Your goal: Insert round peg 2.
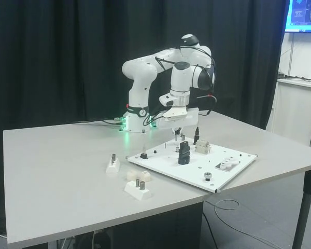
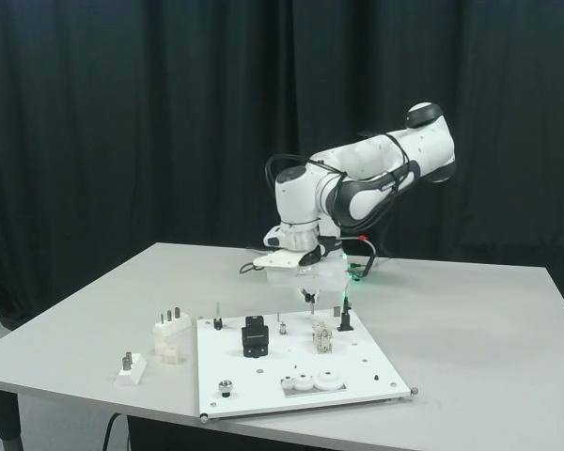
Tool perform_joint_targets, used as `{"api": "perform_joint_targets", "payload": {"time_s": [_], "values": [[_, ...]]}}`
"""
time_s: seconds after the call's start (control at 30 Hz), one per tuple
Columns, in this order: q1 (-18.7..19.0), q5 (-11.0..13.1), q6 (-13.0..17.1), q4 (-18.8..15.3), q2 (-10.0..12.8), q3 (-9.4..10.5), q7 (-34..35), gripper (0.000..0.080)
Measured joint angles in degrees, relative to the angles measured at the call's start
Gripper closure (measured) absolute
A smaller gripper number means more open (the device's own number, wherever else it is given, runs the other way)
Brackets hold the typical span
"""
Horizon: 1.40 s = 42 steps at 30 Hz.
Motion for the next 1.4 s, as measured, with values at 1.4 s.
{"api": "perform_joint_targets", "payload": {"time_s": [1.4], "values": [[3.4,-6.1,8.5,-0.3,0.1,-0.16,22.7,0.0733]]}}
